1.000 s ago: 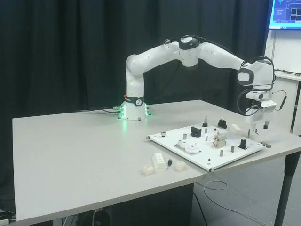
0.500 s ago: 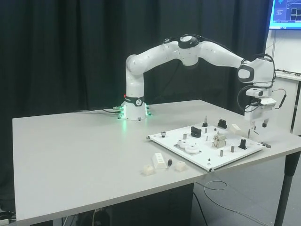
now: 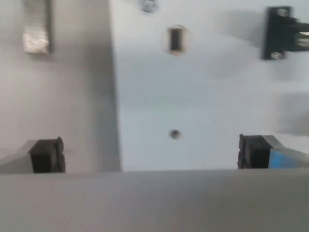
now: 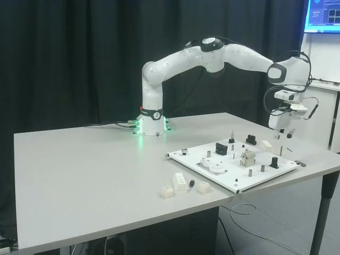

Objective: Remove waterproof.

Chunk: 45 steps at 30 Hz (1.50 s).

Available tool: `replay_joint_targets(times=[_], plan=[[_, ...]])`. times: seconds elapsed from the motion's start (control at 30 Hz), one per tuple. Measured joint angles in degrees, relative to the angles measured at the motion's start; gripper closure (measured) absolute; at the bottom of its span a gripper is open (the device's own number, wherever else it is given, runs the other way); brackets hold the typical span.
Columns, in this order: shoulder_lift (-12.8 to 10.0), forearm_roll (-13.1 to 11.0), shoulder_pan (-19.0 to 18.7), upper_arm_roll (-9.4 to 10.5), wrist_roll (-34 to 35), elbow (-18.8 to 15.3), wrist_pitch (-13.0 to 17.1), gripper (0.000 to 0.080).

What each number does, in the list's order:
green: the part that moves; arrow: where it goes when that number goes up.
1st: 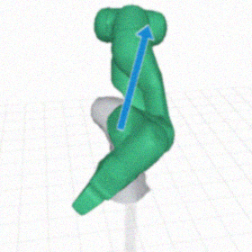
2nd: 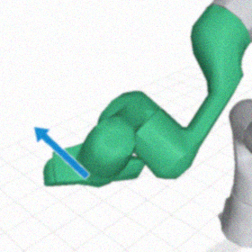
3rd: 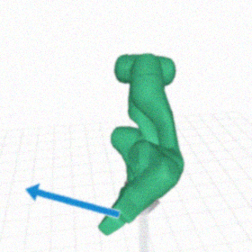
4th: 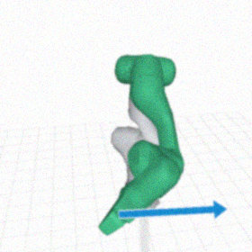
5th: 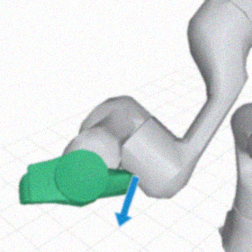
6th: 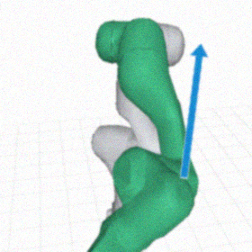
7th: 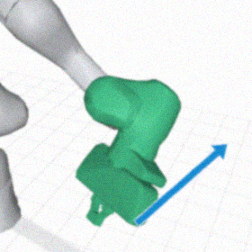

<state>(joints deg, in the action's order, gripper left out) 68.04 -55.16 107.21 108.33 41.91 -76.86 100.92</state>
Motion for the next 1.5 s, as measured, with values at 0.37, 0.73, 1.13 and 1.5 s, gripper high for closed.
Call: replay_joint_targets(times=[0.37, 0.73, 1.13, 1.5], plan=[[-0.1, 0.2, 0.0, -4.26, -6.4, -3.7, -4.4, 0.0003], [-0.3, -0.9, 0.0, -6.69, -12.4, -9.6, -4.6, 0.0003], [-0.3, -5.6, 0.3, -8.99, -20.7, -16.1, -3.0, 0.0003], [0.1, -10.7, 0.9, -9.11, -24.8, -20.0, -1.2, 0.0003]])
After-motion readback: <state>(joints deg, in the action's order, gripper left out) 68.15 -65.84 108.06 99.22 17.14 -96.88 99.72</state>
